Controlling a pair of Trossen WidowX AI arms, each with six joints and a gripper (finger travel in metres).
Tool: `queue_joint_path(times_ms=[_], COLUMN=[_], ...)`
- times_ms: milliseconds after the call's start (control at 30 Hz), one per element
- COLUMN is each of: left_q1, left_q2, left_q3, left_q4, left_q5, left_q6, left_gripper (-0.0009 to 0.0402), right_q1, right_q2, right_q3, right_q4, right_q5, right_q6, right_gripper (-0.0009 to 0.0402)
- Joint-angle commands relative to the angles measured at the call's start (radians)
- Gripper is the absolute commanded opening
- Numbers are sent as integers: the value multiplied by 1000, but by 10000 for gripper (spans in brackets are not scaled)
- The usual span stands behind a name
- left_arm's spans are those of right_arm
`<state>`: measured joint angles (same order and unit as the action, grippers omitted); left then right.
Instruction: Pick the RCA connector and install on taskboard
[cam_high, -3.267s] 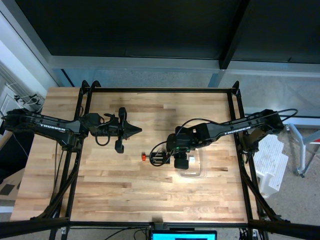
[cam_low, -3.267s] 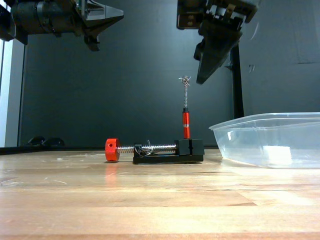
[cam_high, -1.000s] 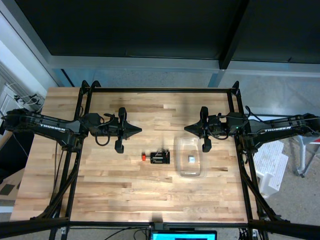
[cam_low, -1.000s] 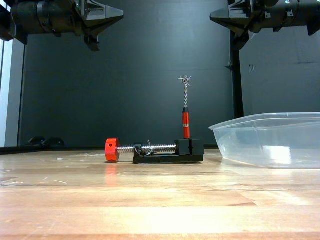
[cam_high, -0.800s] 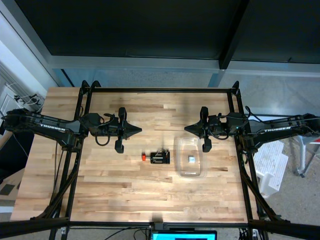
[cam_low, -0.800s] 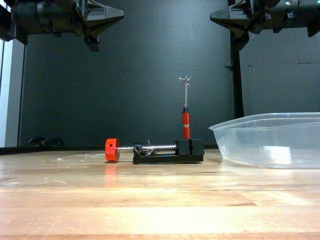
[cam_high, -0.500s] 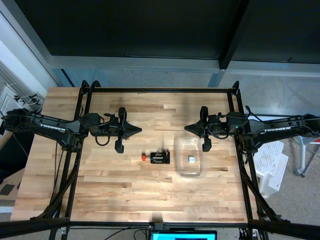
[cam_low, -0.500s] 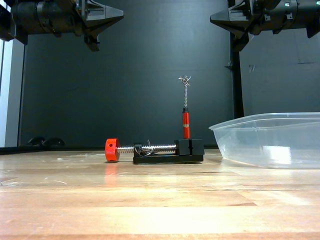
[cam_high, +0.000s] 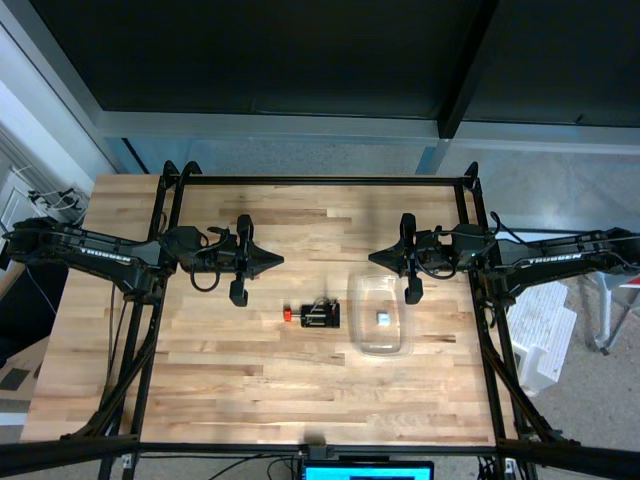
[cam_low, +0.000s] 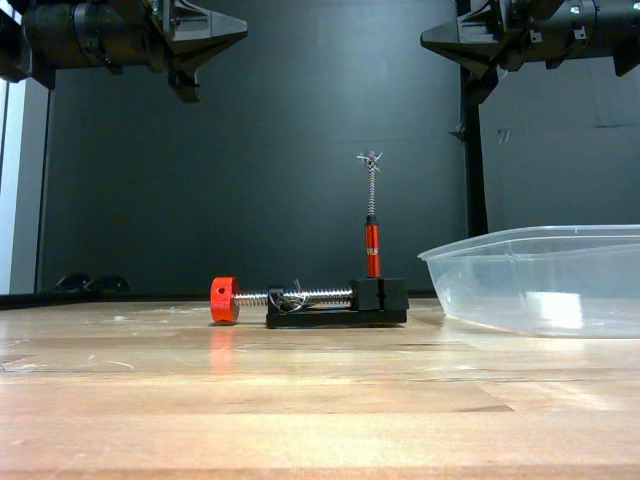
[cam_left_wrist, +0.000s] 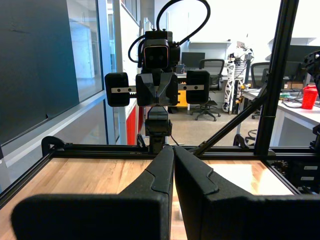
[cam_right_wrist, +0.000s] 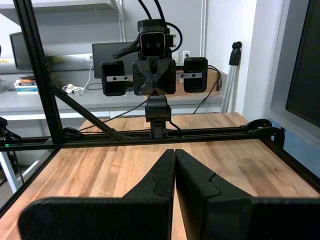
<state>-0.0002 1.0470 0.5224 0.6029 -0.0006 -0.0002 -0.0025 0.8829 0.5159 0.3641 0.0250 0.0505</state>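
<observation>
Two parked grippers hang either side of the vise (cam_high: 320, 316) in the high view, left gripper (cam_high: 274, 261) and right gripper (cam_high: 376, 259); in the low view the connector (cam_low: 372, 250) stands upright on the vise, unheld, so the install looks finished; both wrist views show fingers pinched together, empty.

Connector (cam_low: 372, 245): red cylinder standing upright on the vise's right end, with nothing holding it. A thin silver band crosses it low down.
Cable (cam_low: 371, 190): braided and silvery, rising straight up from the connector's top to a frayed tip.
Vise (cam_low: 335, 303): black, lying flat on the wooden table (cam_low: 300, 400), just left of the clear tray (cam_low: 500, 243).
Knob (cam_low: 225, 299): red, on the vise's screw, pointing left.
Left gripper (cam_low: 240, 35): fingers pressed together, high over the table, well left of the connector.
Right gripper (cam_low: 427, 40): fingers pressed together, high, up and right of the connector, well apart.
</observation>
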Motion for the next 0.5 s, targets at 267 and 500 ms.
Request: queue_joint_path(times_ms=[267,500], left_q1=[0,0], left_q2=[0,0], left_q3=[0,0], left_q4=[0,0], left_q5=[0,0], left_q6=[0,0], left_gripper=[0,0], right_q1=[0,0], right_q2=[0,0], right_q3=[0,0], right_q4=[1,9], right_q5=[1,9], right_q6=[1,1], right_gripper=[0,0])
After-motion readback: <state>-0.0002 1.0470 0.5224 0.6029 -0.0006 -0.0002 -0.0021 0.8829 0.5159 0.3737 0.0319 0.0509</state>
